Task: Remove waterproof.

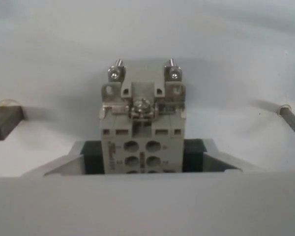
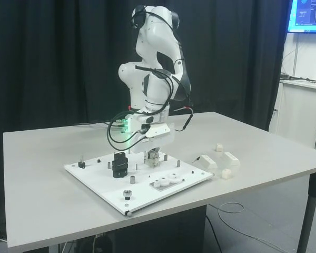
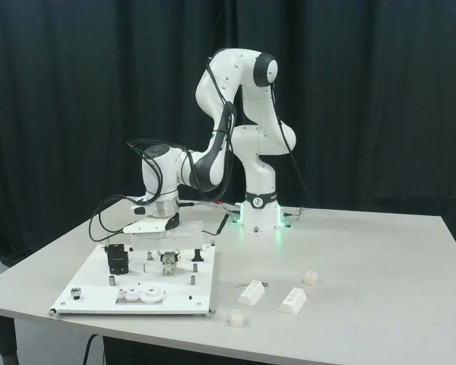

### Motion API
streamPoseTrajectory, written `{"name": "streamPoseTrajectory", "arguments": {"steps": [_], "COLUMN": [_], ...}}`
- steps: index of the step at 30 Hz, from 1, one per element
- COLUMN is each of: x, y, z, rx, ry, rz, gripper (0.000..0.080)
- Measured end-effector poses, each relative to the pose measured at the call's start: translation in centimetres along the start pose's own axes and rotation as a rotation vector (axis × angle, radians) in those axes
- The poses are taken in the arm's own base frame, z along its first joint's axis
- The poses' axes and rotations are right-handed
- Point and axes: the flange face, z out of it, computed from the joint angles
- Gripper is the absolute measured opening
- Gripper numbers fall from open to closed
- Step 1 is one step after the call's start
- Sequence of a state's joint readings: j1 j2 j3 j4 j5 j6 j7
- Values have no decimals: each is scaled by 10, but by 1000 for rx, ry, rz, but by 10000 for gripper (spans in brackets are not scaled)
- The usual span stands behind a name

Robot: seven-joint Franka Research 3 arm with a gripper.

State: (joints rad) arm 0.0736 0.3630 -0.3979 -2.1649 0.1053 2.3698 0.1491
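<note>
Wrist view: the connector (image 1: 141,129) stands on the white board (image 1: 49,59) right under the camera, 2 screws on top, round holes in its face. No fingertips show here, so how the pincer stands cannot be told.

First room view: the gripper (image 2: 154,153) hangs just over the connector, at the board's middle. To do this step well, I judge it should stay centred, descend straight and pull straight up.

Second room view: the same. No readable writing anywhere.
</note>
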Motion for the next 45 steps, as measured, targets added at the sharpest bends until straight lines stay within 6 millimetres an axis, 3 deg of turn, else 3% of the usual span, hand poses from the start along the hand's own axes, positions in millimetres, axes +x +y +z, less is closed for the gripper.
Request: {"name": "streamPoseTrajectory", "arguments": {"steps": [38,45], "x": [1,3], "y": [1,1], "z": [-6,-19], "rx": [2,8], "ry": [-10,-20], "rz": [2,2], "gripper": [314,314]}}
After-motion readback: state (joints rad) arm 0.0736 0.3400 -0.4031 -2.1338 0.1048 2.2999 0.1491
